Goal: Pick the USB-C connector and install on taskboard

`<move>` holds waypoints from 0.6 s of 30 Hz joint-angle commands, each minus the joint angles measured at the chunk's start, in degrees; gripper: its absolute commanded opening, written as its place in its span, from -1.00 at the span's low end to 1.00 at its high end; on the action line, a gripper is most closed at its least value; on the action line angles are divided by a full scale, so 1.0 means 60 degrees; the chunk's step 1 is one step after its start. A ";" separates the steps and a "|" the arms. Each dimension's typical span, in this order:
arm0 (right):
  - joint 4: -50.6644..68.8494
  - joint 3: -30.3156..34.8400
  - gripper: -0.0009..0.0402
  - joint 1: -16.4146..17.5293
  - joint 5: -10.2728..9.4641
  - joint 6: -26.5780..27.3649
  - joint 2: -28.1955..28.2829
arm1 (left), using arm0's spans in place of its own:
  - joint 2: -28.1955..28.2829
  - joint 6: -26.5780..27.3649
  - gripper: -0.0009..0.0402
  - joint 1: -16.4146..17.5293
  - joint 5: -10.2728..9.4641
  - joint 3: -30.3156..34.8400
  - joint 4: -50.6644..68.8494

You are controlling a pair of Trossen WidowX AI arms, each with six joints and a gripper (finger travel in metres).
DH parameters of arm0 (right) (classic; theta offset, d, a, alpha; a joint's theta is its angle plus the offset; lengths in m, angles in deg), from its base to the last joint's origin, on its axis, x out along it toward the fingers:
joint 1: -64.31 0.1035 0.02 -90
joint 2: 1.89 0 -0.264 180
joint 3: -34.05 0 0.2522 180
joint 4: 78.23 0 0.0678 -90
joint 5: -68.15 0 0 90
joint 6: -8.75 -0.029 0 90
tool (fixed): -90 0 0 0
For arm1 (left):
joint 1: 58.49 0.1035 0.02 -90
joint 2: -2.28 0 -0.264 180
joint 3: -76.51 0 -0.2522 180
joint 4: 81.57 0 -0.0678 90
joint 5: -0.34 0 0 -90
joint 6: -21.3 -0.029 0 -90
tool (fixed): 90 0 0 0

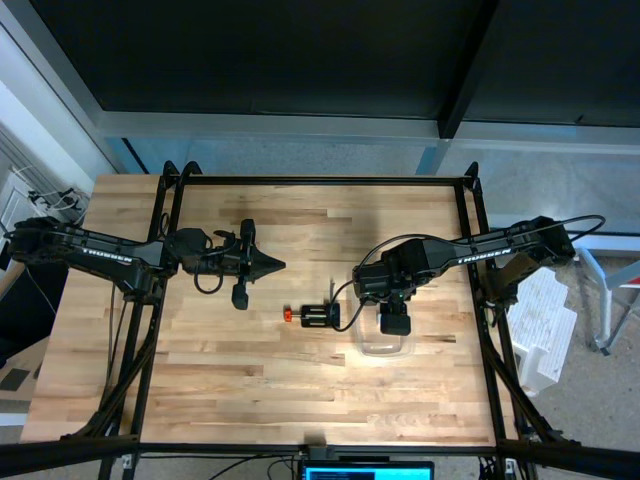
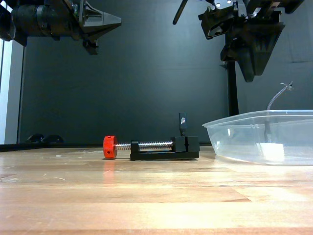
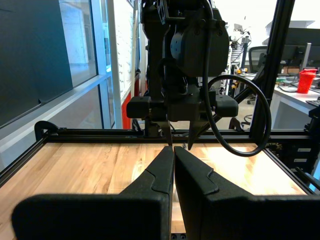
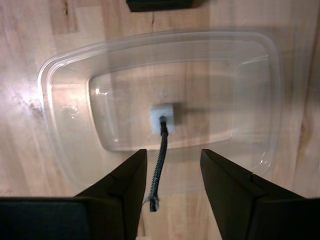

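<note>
- Step in hand: pre-grasp, by my read. Nothing is picked and nothing has reached the taskboard [image 2: 166, 152] yet.
- Connector [image 4: 162, 122] is in the tray [image 4: 60, 90]. It looks like the dark plug standing on a white square [image 4: 161, 112], with a braided cable [image 4: 159, 160] rising from it. The plug itself is too small to make out well.
- Right tool [image 4: 172, 154] hovers above the tray, pointing straight down, fingers spread and empty — the cable tail shows between them, nearer one finger.
- Next move calls for a straight descent inside the tray walls and a pinch low near the plug rather than on the floppy cable. Then lift clear of the rim and cross to the taskboard, which lies on the bench [image 1: 250, 400] just beside the tray, knob [image 2: 110, 147] end away from it.
- Left tool [image 3: 173, 150] hangs high over the bench's left half — level, pointing inward, fingers pressed together, empty.
</note>
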 commanded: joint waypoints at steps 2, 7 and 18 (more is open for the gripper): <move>-0.0036 -0.0255 -0.10 0.0120 0.0393 -0.0208 0.0000 | 0.0004 -0.0004 -0.96 0.0004 0.0000 0.0000 0.0000; -0.0135 -0.0463 -0.06 0.0197 0.0357 -0.0211 0.0000 | 0.0004 -0.0004 -0.96 0.0000 0.0000 0.0000 -0.0004; -0.0488 -0.0594 -0.06 0.0386 0.0361 -0.0375 0.0346 | 0.0004 -0.0004 -0.96 0.0000 0.0000 0.0000 0.0007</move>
